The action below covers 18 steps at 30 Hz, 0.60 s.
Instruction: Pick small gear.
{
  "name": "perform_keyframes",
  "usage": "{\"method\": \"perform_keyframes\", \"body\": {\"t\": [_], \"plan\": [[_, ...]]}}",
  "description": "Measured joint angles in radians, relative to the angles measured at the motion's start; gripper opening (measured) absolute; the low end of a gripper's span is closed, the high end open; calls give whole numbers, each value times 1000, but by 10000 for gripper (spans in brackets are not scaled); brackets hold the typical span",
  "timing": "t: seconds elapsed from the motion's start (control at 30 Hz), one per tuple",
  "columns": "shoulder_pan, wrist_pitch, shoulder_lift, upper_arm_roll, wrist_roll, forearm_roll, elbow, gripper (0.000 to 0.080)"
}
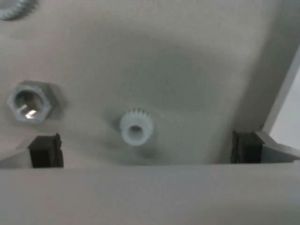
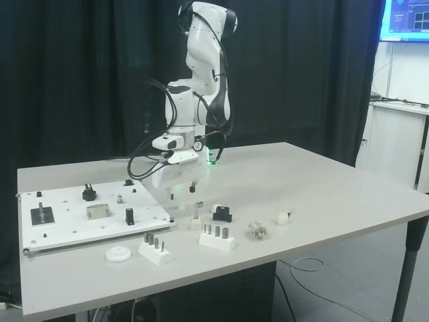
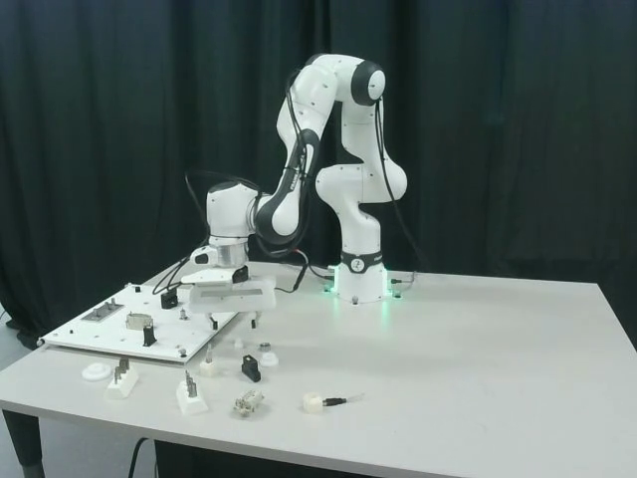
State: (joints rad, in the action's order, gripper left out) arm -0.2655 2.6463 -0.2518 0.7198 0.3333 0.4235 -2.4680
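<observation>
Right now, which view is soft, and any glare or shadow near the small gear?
Wrist view: soft overall; small gear blurred but teeth readable, a faint shadow around it on the table, bright glint inside the hex nut. Both room views: evenly lit against the black curtain, gripper above the parts, gear itself tiny.

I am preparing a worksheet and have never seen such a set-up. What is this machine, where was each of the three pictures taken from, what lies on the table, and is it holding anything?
It is a white robot arm bolted to a grey table. Two pictures come from cameras in the room; the third looks down from the arm's wrist past its two black fingertips. The gripper is open and holds nothing. Below it lies the small gear, white, with a metal nut nearby. Beside the arm sits a white board carrying small parts; more small parts lie loose on the table.
</observation>
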Motion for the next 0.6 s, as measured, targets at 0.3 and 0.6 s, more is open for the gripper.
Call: {"method": "perform_keyframes", "body": {"t": [0.3, 0.6], "plan": [[-8, 13, -1, 0, 0, 1, -8, 800], [-8, 34, -19, 0, 1, 1, -15, 800]]}}
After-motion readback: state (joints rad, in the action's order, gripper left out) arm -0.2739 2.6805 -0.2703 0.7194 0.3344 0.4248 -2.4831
